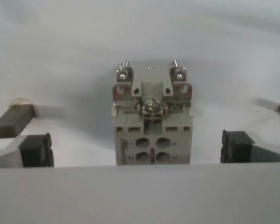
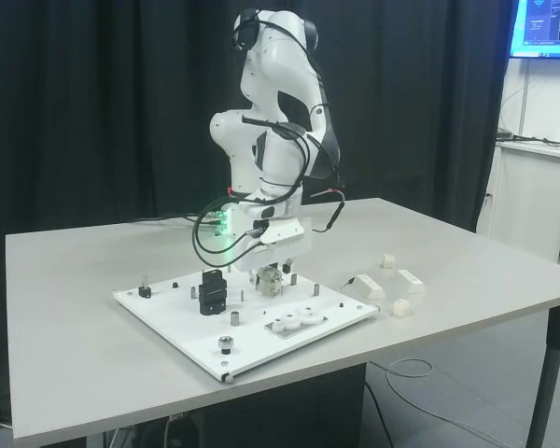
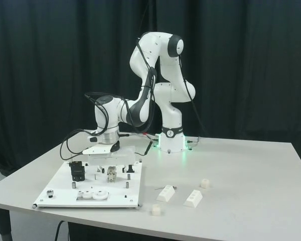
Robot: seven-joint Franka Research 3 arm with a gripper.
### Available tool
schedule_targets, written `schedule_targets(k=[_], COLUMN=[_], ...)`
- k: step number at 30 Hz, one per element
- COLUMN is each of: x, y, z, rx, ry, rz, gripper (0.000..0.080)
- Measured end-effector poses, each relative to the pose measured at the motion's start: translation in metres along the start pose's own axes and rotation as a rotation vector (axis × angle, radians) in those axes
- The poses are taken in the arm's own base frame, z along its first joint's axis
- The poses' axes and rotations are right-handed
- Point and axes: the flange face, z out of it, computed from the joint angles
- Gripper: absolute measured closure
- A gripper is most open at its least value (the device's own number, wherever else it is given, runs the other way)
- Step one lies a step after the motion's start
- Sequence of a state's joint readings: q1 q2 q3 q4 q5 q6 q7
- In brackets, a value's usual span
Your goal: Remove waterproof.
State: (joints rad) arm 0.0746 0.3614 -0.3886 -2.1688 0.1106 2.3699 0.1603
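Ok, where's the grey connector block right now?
The connector block stands on the white board directly under the end effector, between its open fingers, with the black block beside it.

Both room views are evenly and brightly lit from above, with only soft shadows cast on the tabletop (image 2: 93, 280) against black curtains (image 3: 50, 60). A green glow is seen at the arm's base (image 3: 171, 145). The wrist view is dimmer and hazy, its near foreground blurred.
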Motion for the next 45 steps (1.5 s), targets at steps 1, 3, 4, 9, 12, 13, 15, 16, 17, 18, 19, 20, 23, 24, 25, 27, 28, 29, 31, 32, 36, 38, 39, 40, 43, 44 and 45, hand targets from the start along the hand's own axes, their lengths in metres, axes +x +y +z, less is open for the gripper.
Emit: schedule_targets(k=[1,3,4,9,12,13,15,16,17,18,19,20,23,24,25,27,28,29,31,32,36,38,39,40,43,44,45], x=[0.0000,-0.0001,-0.0001,-0.0004,-0.0002,0.0004,0.0015,0.0020,0.0020,0.0021,0.0021,0.0022,0.0024,0.0024,0.0024,0.0024,0.0024,0.0024,0.0024,0.0024,0.0023,0.0023,0.0023,0.0023,0.0024,0.0024,0.0025], y=[0.0000,0.0001,0.0001,0.0002,0.0004,0.0012,0.0035,0.0046,0.0048,0.0047,0.0047,0.0047,0.0049,0.0049,0.0050,0.0049,0.0049,0.0050,0.0050,0.0050,0.0050,0.0051,0.0051,0.0051,0.0052,0.0052,0.0052], z=[0.0003,0.0007,0.0008,0.0011,0.0009,0.0005,-0.0001,-0.0004,-0.0004,-0.0004,-0.0004,-0.0003,-0.0003,-0.0003,-0.0003,-0.0002,-0.0002,-0.0002,-0.0002,-0.0002,-0.0002,-0.0004,-0.0005,-0.0006,-0.0009,-0.0010,-0.0012], rx=[0.000,-0.001,-0.001,-0.002,-0.003,-0.005,-0.007,-0.007,-0.007,-0.007,-0.007,-0.007,-0.007,-0.007,-0.007,-0.007,-0.007,-0.007,-0.006,-0.006,-0.005,-0.005,-0.005,-0.005,-0.005,-0.005,-0.005], ry=[0.000,-0.001,-0.001,-0.002,-0.002,0.001,0.006,0.007,0.007,0.008,0.008,0.009,0.010,0.010,0.010,0.010,0.010,0.010,0.010,0.010,0.009,0.008,0.008,0.007,0.005,0.005,0.004], rz=[0.000,0.000,0.000,-0.003,-0.010,-0.012,-0.010,-0.009,-0.008,-0.009,-0.009,-0.009,-0.009,-0.009,-0.009,-0.009,-0.009,-0.008,-0.008,-0.008,-0.007,-0.006,-0.006,-0.006,-0.005,-0.005,-0.005], gripper=[0.0003,0.0003,0.0003,0.0090,0.0254,0.0254,0.0254,0.0412,0.0412,0.0412,0.0412,0.0412,0.0412,0.0412,0.0486,0.0486,0.0486,0.0486,0.0486,0.0486,0.0486,0.0486,0.0486,0.0486,0.0488,0.0488,0.0488])
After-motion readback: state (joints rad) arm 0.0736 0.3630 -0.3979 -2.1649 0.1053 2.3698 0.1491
